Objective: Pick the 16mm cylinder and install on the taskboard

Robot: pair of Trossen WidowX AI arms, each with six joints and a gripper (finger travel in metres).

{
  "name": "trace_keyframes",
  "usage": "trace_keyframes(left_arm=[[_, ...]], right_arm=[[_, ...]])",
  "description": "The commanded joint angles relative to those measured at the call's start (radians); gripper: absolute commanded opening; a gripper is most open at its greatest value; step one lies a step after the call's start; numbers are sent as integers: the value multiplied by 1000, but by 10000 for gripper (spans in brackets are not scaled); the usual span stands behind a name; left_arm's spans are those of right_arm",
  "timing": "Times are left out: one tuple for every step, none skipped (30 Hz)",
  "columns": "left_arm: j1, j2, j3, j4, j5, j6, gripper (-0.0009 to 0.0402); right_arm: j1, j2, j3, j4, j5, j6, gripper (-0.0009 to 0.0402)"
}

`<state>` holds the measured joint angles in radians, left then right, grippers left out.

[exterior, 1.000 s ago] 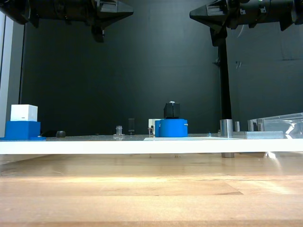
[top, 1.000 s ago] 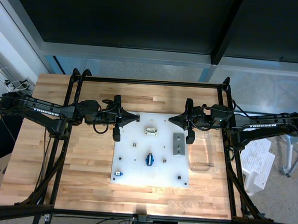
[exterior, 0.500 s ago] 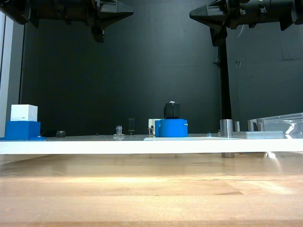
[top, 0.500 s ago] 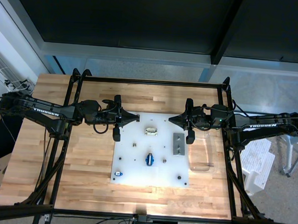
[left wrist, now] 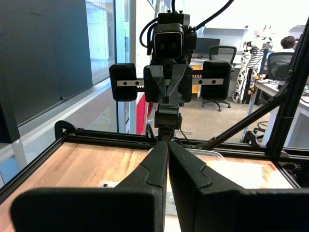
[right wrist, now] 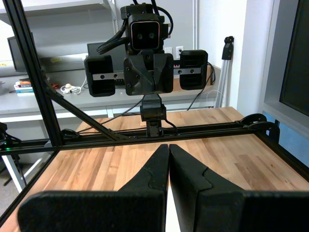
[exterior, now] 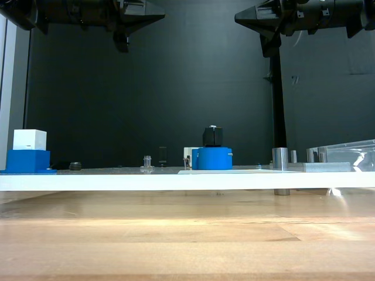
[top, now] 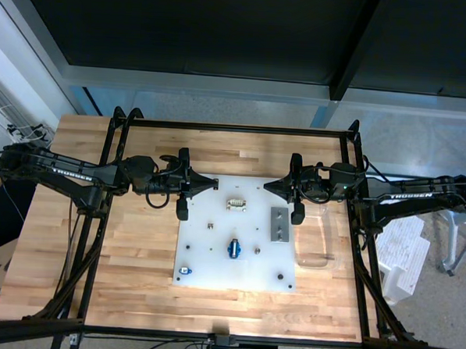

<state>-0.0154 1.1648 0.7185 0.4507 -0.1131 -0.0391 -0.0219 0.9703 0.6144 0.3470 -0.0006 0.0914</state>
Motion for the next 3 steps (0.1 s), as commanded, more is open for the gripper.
trace_keyframes(left_arm=[[0, 0, 0, 0, 0, 0, 1], [0, 0, 0, 0, 0, 0, 1], [0, 0, 0, 0, 0, 0, 1]], right_arm=[[0, 0, 0, 0, 0, 0, 0], [0, 0, 0, 0, 0, 0, 0], [0, 0, 0, 0, 0, 0, 0]])
